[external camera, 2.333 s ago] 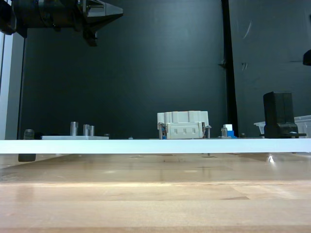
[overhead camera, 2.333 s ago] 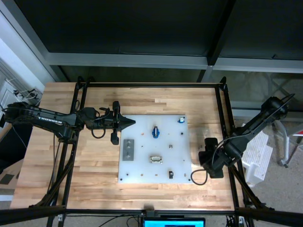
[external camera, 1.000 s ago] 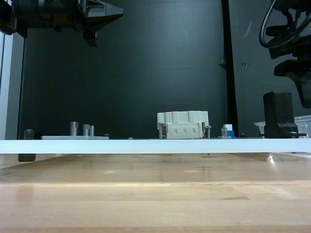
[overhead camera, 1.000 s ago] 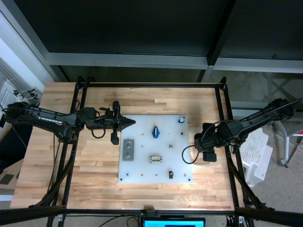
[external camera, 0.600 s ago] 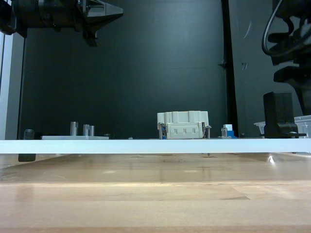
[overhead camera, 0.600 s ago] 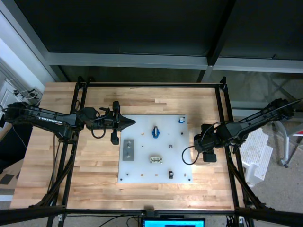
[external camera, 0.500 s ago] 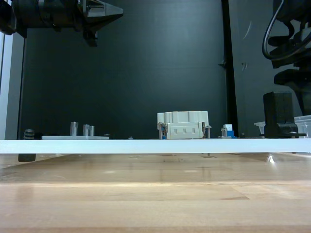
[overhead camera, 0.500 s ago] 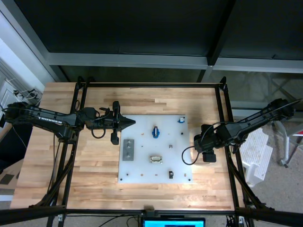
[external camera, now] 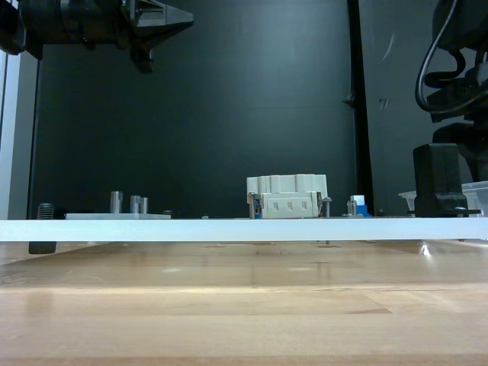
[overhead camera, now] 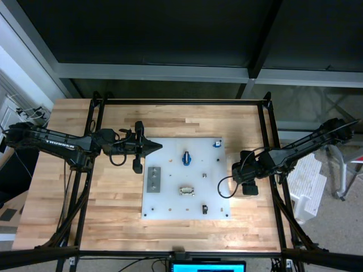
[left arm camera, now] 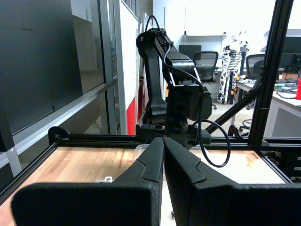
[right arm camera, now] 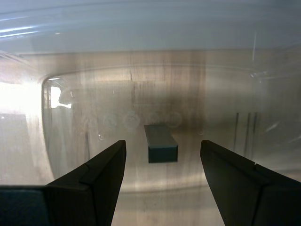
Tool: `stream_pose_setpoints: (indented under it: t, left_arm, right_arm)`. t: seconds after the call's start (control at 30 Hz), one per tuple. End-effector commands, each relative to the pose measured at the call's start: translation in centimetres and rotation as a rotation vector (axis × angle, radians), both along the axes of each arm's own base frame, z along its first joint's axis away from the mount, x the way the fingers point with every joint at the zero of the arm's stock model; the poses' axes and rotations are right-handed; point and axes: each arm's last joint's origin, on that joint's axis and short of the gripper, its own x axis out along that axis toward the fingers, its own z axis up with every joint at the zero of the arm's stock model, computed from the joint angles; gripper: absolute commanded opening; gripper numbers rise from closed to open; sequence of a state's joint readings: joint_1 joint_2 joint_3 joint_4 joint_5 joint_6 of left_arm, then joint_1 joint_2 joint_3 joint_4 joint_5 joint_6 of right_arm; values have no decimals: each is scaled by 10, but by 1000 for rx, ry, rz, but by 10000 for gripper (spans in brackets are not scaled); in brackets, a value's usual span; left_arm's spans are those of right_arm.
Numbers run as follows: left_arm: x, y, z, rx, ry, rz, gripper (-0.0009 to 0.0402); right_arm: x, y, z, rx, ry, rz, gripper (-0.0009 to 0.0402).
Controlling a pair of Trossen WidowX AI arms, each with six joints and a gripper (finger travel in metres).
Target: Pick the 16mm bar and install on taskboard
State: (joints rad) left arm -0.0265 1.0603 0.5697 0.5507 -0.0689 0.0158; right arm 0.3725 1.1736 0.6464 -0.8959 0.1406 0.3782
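The 16mm bar (right arm camera: 161,142), a short dark block, lies free on the floor of a clear plastic container (right arm camera: 141,70). My right gripper (right arm camera: 162,141) hangs over it, open, with one finger on each side of the bar and neither touching it. In the high view the right gripper (overhead camera: 248,184) points down just off the right edge of the white taskboard (overhead camera: 170,204). My left gripper (overhead camera: 159,146) hovers high over the board's far left corner, shut and holding nothing; its closed fingertips (left arm camera: 160,143) point toward the right arm.
On the board stand a grey block with pegs (overhead camera: 153,178), a beige connector (overhead camera: 186,191), a blue part (overhead camera: 186,158) and a black block (external camera: 438,179). A black frame (overhead camera: 266,141) runs around the table, close behind the right arm.
The right arm swung from the table's near right in over the container, then sank a little lower in the last half second. The left arm has stayed still.
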Motion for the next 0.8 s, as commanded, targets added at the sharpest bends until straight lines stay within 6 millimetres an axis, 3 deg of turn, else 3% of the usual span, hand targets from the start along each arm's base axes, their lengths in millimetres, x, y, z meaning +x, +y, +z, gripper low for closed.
stream_pose_setpoints:
  t: [0.03,0.47,0.8]
  left_arm:
    - [0,0,0,0,0,0,0]
    - [0,0,0,0,0,0,0]
    - [0,0,0,0,0,0,0]
  right_arm:
    - [0,0,-4,4,-6,7,206]
    - [-1,0,-6,2,-11,24,154]
    - [-1,0,-6,3,-11,25,78]
